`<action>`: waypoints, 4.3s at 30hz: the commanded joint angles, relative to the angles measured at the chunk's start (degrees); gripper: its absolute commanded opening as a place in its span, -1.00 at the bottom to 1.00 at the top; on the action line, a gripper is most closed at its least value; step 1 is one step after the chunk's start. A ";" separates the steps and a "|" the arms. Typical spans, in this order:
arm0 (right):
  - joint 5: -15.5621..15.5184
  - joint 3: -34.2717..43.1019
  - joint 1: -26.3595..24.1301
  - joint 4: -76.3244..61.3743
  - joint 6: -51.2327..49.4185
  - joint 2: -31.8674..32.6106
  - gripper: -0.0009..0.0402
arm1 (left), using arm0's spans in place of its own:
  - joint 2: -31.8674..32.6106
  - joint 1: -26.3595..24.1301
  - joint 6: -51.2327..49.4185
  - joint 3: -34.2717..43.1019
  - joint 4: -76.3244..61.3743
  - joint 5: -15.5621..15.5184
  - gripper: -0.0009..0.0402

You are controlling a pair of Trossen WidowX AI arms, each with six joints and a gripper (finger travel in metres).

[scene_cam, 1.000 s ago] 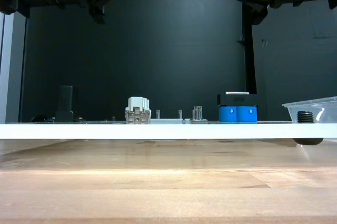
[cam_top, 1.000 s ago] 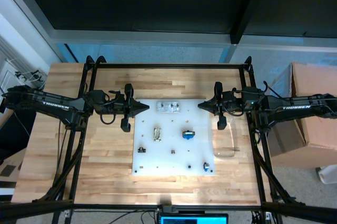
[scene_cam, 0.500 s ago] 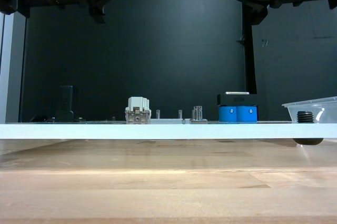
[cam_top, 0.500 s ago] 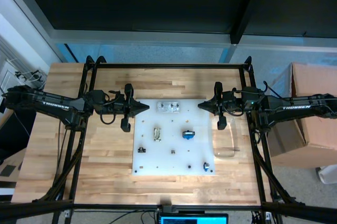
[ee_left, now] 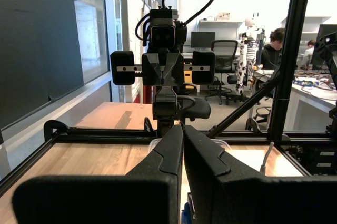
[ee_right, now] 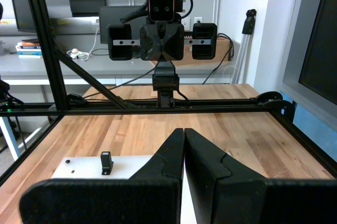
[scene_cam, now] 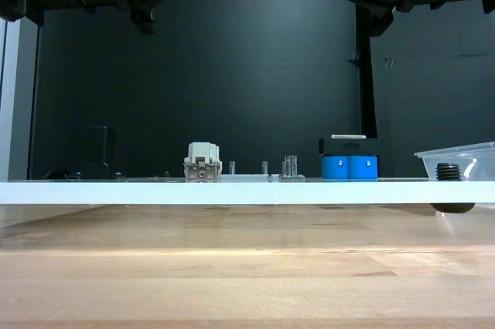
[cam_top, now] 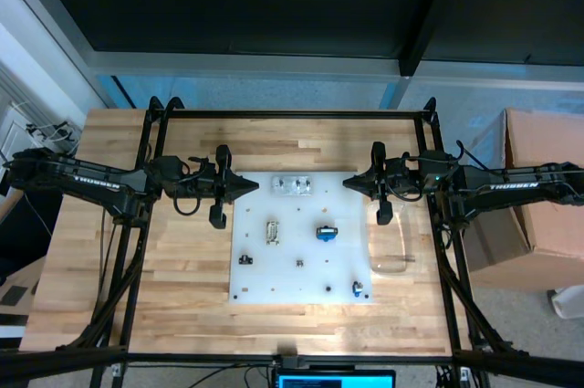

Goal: Remove the RJ45 connector from the taskboard and place in the container

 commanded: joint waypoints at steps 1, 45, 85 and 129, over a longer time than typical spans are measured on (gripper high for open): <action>0.00 0.00 0.02 0.04 0.02 0.00 -0.96 | -0.02 0.02 0.00 0.00 0.02 0.02 -0.96; 10.58 17.73 35.93 -55.39 25.62 18.27 -0.96 | 0.00 0.00 0.00 0.00 0.02 0.02 -0.96; 9.05 36.79 41.24 -59.58 38.38 50.14 0.06 | 0.00 0.00 0.00 0.00 0.02 0.02 -0.96; 9.07 36.72 41.16 -59.28 37.18 49.35 -0.96 | 0.00 0.02 0.00 0.00 0.02 0.02 -0.96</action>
